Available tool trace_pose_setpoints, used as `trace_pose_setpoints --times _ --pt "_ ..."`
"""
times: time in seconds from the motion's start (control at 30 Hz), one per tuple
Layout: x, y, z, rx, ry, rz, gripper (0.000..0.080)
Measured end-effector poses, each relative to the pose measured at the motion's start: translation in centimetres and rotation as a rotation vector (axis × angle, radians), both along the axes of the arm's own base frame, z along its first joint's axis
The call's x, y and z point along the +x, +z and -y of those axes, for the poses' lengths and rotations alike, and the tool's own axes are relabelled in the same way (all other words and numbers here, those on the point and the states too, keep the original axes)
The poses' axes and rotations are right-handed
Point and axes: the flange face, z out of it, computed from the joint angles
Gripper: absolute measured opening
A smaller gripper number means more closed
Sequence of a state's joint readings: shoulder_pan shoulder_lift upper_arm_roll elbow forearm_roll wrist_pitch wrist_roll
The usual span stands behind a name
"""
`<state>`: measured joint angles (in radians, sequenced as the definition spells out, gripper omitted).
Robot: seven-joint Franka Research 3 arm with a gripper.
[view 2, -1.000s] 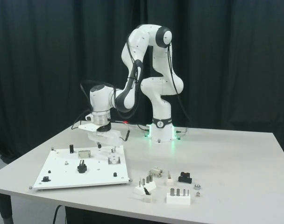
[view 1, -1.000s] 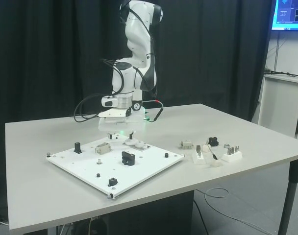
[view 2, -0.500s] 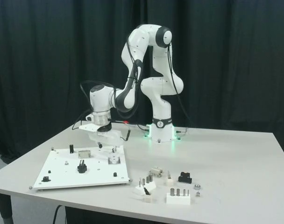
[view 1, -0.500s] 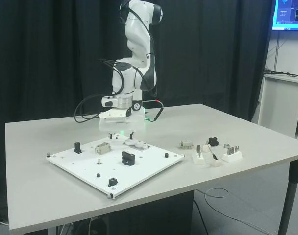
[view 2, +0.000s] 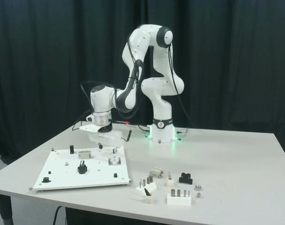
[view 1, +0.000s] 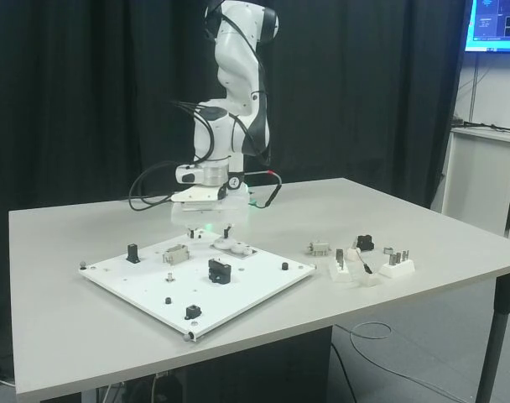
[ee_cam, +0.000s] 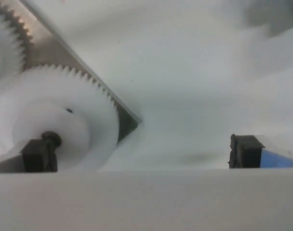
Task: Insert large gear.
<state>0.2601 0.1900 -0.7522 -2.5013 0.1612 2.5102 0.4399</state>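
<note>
The large white gear sits on a grey metal seat in the white board, meshed beside a smaller white gear. In the room views these gears lie at the board's far edge. My gripper hangs a little above the board, open, with nothing held. One black fingertip is over the gear's hub and the other is over bare board. From the room cameras the gripper hovers just beside the gears.
The board also carries a black clamp, a grey connector block, a black post and small black knobs. Right of the board stand white holders with pegs, a black part and a grey connector.
The gripper has risen slightly above the board and stays open. The gears have not moved.
</note>
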Motion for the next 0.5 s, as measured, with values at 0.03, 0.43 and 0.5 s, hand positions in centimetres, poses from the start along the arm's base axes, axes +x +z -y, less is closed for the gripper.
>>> trace_pose_setpoints --times 0.03,0.43,0.5 --pt "0.1 0.1 0.0 -0.001 0.001 0.002 0.08" --pt "1.2 1.4 -0.8 0.007 0.059 0.033 0.08" --pt "1.4 1.7 -1.0 0.009 0.068 0.038 0.08"
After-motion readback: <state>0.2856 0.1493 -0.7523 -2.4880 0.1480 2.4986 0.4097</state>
